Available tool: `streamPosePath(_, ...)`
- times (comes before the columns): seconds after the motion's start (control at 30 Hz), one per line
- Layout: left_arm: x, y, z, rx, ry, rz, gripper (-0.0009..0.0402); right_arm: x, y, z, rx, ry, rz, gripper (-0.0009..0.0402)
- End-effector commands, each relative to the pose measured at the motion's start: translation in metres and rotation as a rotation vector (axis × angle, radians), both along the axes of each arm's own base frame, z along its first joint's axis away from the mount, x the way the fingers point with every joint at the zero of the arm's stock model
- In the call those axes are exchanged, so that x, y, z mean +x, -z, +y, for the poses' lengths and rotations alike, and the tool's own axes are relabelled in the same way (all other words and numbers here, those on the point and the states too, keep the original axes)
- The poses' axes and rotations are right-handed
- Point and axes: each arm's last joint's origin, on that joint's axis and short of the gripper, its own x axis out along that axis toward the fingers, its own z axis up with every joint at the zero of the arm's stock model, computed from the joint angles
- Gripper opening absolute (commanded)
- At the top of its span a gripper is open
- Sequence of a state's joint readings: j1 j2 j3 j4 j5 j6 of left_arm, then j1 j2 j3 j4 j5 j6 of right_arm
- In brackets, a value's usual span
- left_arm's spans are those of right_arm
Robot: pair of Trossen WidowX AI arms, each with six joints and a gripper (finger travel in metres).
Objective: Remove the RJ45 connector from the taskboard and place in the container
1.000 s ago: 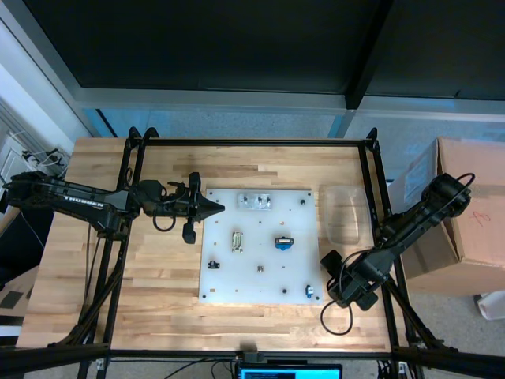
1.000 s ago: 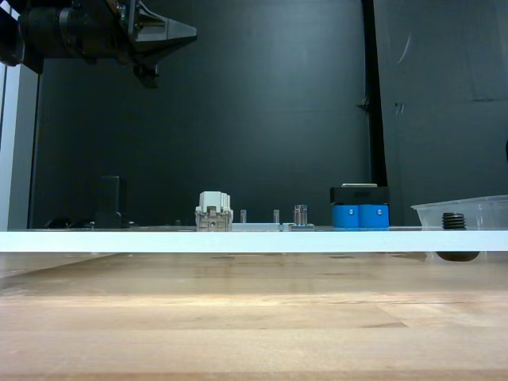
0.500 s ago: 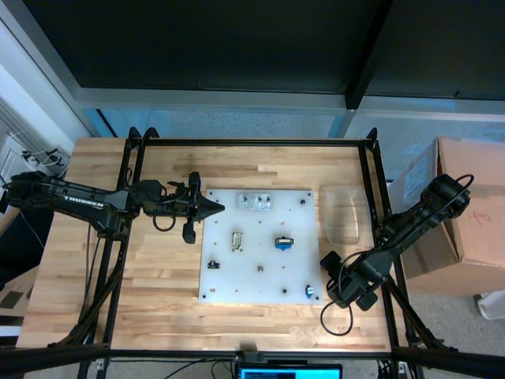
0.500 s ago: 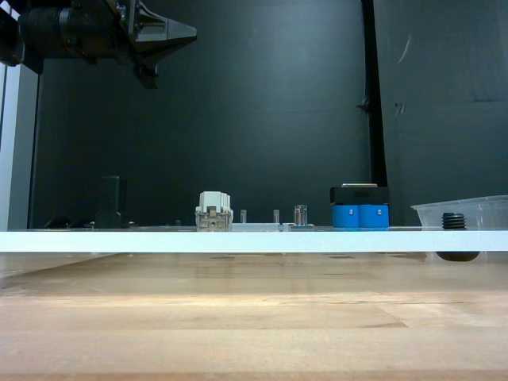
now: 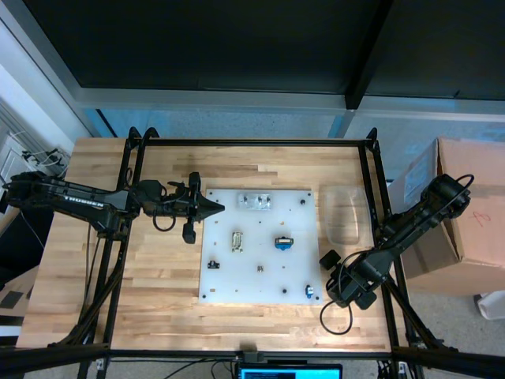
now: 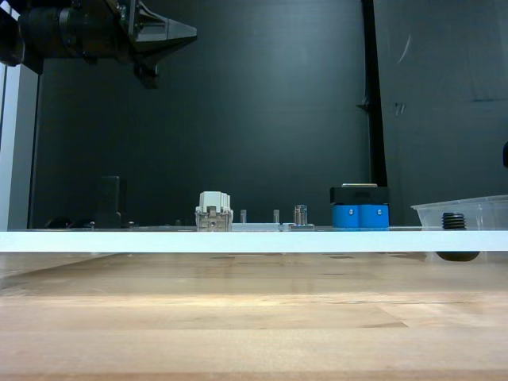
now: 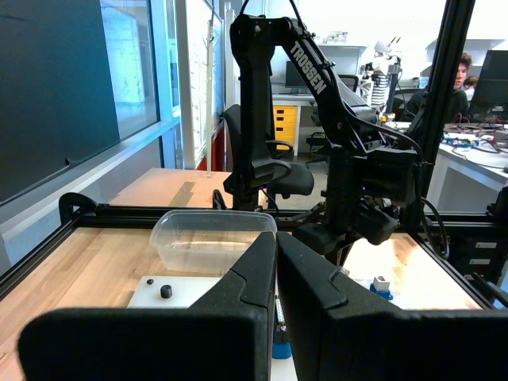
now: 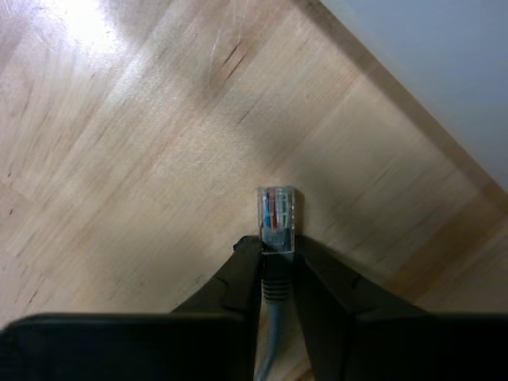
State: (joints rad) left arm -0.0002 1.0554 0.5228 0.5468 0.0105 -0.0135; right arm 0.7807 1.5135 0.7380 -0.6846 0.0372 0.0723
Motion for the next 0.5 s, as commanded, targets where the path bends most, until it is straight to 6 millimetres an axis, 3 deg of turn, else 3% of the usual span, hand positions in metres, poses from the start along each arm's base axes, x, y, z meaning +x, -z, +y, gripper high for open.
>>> streamPosePath(0.03,0.000,0.000,0.000,0.000,0.000,0.000,0.0000,-0.001,0.001,0.000,0.007,-0.001,0.012,0.0004)
streamPosePath(0.27,0.000,0.000,0.000,0.000,0.000,0.000,0.0000,-0.002,-0.005,-0.001,0.023,0.006,-0.003,0.0002)
streamPosePath(0.5,0.000,0.000,0.000,0.000,0.000,0.000,0.0000,-0.005,-0.023,-0.004,0.032,0.035,-0.007,-0.0001)
